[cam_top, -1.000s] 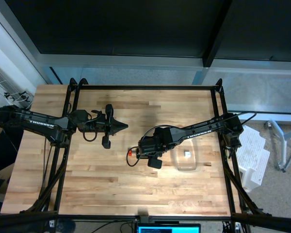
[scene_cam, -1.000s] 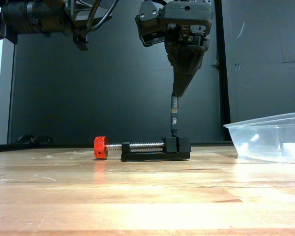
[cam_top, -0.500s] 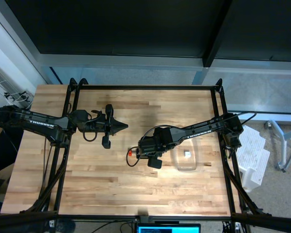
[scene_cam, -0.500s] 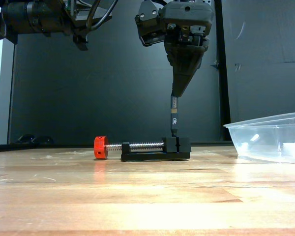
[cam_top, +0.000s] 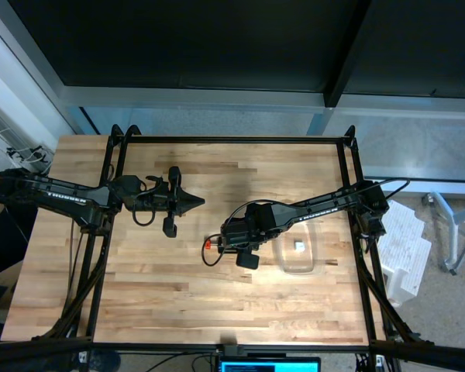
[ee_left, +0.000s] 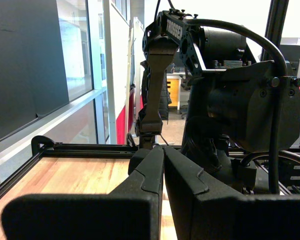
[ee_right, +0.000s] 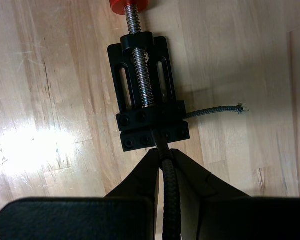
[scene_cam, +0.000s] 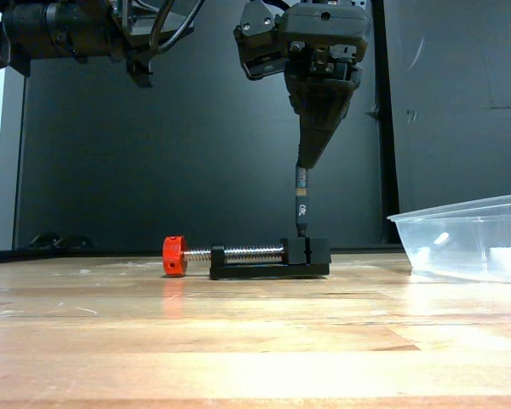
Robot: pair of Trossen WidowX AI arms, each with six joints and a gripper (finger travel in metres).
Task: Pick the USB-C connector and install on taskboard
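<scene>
The taskboard (scene_cam: 270,257) is a small black block with a spring screw and an orange-red knob (scene_cam: 175,256), lying on the wooden table. My right gripper (scene_cam: 303,162) hangs straight above its right end, shut on the USB-C connector (scene_cam: 301,203). The connector stands upright, and its lower tip meets the top of the block. In the right wrist view the fingers (ee_right: 145,175) pinch the dark connector (ee_right: 166,159) right at the taskboard (ee_right: 145,102), and a braided cable end (ee_right: 215,111) trails off beside it. My left gripper (cam_top: 194,202) is shut and held high at the back left, away from the taskboard (cam_top: 217,246).
A clear plastic tray (cam_top: 298,260) with a small white piece (cam_top: 298,246) in it sits just right of the fixture; its rim (scene_cam: 460,213) shows in the low view. A black frame (cam_top: 232,140) runs round the table.
</scene>
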